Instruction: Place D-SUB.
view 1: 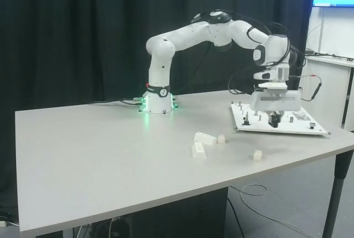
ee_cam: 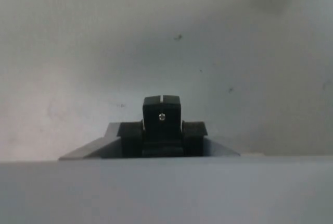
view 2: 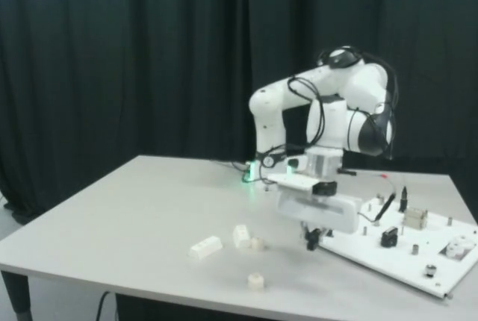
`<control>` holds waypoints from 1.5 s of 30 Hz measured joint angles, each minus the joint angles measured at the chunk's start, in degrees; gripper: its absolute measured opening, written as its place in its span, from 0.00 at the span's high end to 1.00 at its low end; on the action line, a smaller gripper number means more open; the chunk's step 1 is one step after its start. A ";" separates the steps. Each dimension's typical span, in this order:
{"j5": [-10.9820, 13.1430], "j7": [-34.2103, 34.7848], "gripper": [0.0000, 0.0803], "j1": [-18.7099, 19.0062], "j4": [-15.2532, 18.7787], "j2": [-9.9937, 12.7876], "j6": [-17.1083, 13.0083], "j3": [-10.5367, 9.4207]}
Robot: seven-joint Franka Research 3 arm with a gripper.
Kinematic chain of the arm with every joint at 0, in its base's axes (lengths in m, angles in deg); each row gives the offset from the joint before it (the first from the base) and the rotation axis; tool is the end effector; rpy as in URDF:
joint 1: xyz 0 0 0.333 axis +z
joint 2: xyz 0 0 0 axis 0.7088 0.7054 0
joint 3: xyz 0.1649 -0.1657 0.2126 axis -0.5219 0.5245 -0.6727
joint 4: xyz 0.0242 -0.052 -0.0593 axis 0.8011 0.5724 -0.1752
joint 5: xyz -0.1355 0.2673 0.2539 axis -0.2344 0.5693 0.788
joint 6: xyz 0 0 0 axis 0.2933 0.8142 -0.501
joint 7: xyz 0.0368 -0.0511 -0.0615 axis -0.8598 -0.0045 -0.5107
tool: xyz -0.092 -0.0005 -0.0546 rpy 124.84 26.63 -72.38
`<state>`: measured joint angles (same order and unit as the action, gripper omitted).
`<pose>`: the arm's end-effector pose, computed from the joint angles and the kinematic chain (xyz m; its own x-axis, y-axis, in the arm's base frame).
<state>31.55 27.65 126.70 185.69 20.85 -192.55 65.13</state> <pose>0.6099 0.2271 0.2726 0.3976 -0.9093 0.1224 -0.9041 -0.4111 -0.1170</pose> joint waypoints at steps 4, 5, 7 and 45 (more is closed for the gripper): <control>0.00 -1.39 0.81 -2.66 -2.42 0.01 1.42 -1.46; 0.00 -1.61 0.81 -3.25 -3.00 0.03 1.67 -1.83; -0.03 -2.13 0.81 -4.24 -3.87 0.07 2.01 -2.46; 2.83 -4.93 0.81 -8.91 -6.74 2.68 -2.51 -8.93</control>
<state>34.38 22.73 117.79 178.94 23.52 -195.06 56.19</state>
